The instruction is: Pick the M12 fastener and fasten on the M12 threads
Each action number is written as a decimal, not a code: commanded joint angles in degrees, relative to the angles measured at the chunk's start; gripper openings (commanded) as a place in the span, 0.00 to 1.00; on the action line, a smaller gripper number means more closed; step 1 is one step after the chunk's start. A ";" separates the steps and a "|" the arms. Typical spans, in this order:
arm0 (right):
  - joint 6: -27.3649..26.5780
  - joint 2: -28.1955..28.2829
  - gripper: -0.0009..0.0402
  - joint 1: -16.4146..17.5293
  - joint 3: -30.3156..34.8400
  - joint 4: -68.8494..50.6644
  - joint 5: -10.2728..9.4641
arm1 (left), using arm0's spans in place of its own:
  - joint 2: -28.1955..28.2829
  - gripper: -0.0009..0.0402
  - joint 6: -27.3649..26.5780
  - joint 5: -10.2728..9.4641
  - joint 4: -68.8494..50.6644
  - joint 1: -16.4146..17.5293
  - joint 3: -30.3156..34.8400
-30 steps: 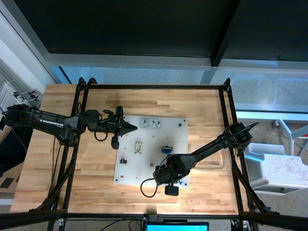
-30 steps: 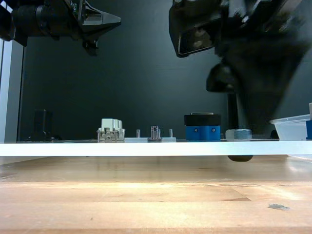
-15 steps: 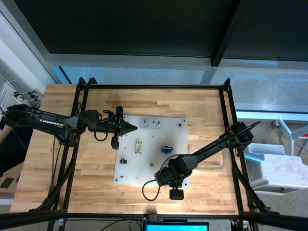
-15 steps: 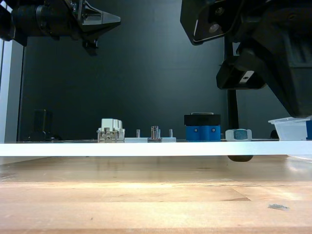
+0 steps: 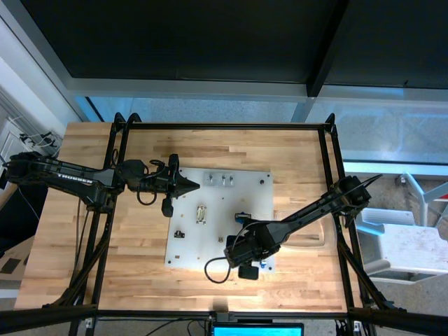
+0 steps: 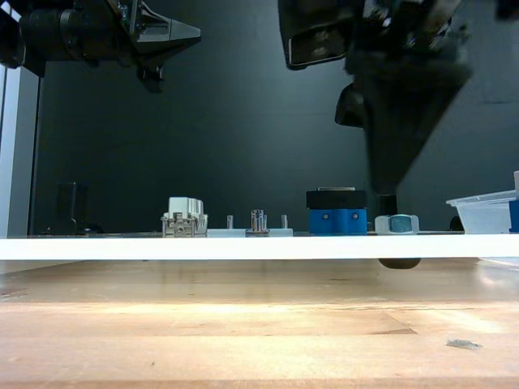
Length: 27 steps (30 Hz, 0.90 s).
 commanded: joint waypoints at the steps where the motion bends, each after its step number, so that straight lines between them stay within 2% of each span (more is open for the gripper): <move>1: 0.59 1.38 0.02 0.04 0.00 1.64 -0.44 | 0.02 0.02 0.02 0.00 0.00 0.00 0.00; 6: 1.14 1.99 0.02 0.09 -0.02 2.01 -0.57 | 0.02 0.02 0.02 0.00 0.00 0.02 0.00; 10: 1.14 2.32 0.02 0.09 -0.02 2.10 -3.34 | 0.02 0.02 0.02 0.00 0.00 0.02 0.00; 13: 1.18 2.29 0.02 0.11 -0.02 2.01 -3.61 | 0.02 0.02 0.02 0.00 0.00 0.00 0.00; 18: 1.33 2.25 0.02 0.09 -0.02 1.62 -8.98 | 0.02 0.02 0.02 0.00 0.00 0.00 0.00; 27: 1.31 1.38 0.02 0.09 -0.02 0.72 -9.38 | 0.02 0.02 0.02 0.00 0.02 0.00 0.00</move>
